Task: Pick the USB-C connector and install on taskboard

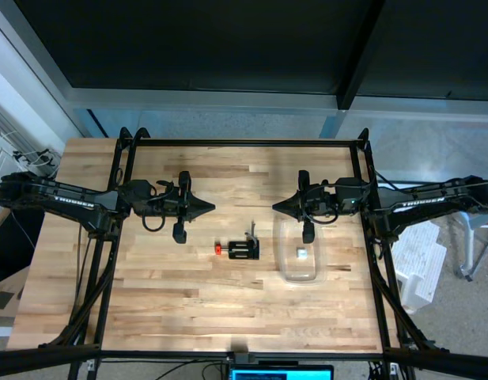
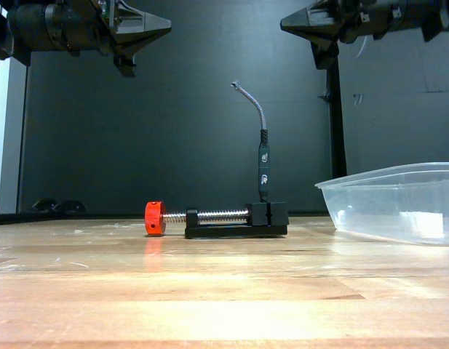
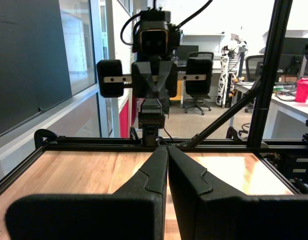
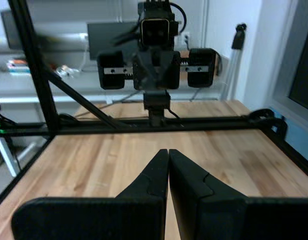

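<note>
The fingers (image 4: pixel 153 176) of the right gripper (image 4: pixel 168 151) are pressed together tip to tip, with nothing between them. The left gripper (image 3: pixel 167 148) is closed in the same way and also holds nothing.

The connector (image 2: pixel 263 163) is well below both sets of fingertips. It lies between them and nearer the right pair, and neither touches it. It stands upright on the vise (image 2: pixel 235 222) with nothing holding it. Its braided cable (image 2: pixel 255 109) rises off its top and curls over towards the left fingers, ending well short of them. I cannot tell the tab it sits on apart from the connector's lower end. The red knob (image 2: pixel 155 217) is at the vise's end under the left fingers. The clear tray (image 2: pixel 370 198) is low down under the right fingers, and its white block (image 2: pixel 428 224) has nothing dark on it.

By these signs the install looks done, and the step in hand is to leave it undisturbed. The main hazard is the free cable end, the nearest thing to either gripper. Any move of the right fingers is best kept high and away from that curl, because a snag could lever the connector off the tab. The plug looks straight and low on the vise, but I cannot tell how fully it is seated.
</note>
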Controlling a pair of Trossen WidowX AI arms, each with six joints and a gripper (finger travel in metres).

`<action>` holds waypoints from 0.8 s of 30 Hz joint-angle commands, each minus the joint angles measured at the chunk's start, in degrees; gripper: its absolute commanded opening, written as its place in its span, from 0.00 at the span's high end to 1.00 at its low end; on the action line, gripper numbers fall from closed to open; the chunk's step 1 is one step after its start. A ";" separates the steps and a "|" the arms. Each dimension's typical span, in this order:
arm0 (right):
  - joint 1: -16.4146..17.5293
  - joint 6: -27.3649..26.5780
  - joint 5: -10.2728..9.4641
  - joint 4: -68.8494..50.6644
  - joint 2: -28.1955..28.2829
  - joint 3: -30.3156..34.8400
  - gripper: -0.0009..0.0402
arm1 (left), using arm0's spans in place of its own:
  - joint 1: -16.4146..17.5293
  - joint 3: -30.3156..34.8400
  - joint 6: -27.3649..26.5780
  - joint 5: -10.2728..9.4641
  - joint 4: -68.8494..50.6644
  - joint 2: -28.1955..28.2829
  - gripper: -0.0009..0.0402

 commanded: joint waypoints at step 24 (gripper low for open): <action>-2.25 1.86 -3.08 8.63 -1.33 -5.27 0.98 | 0.00 0.00 0.00 0.00 0.02 0.02 0.98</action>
